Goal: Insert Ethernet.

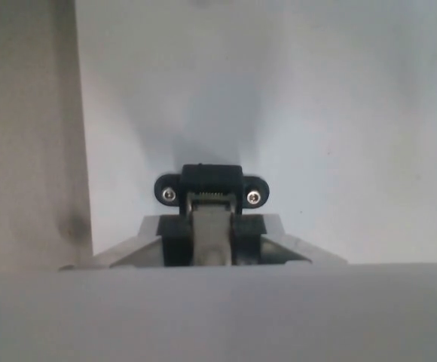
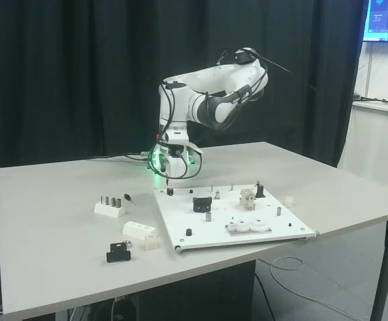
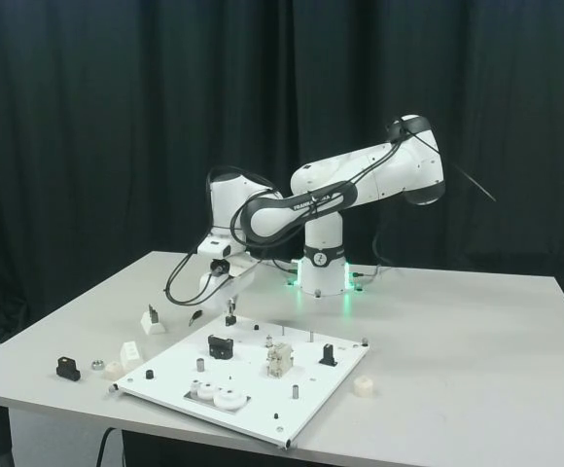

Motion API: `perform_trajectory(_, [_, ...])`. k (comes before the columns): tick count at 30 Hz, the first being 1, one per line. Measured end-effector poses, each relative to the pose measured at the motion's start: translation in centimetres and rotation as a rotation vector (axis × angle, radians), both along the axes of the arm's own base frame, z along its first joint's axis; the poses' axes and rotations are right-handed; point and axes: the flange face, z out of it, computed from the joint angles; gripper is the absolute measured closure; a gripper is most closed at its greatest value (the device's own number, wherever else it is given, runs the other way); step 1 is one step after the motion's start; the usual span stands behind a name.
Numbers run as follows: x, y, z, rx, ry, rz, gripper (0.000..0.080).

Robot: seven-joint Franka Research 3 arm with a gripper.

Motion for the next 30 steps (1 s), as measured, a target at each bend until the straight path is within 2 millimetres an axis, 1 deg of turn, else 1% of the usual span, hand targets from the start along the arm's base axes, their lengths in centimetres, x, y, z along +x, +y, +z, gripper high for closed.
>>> perform_trajectory(30, [-0.31,-0.5,-0.2,0.032,-0.019,0.003,0.0702])
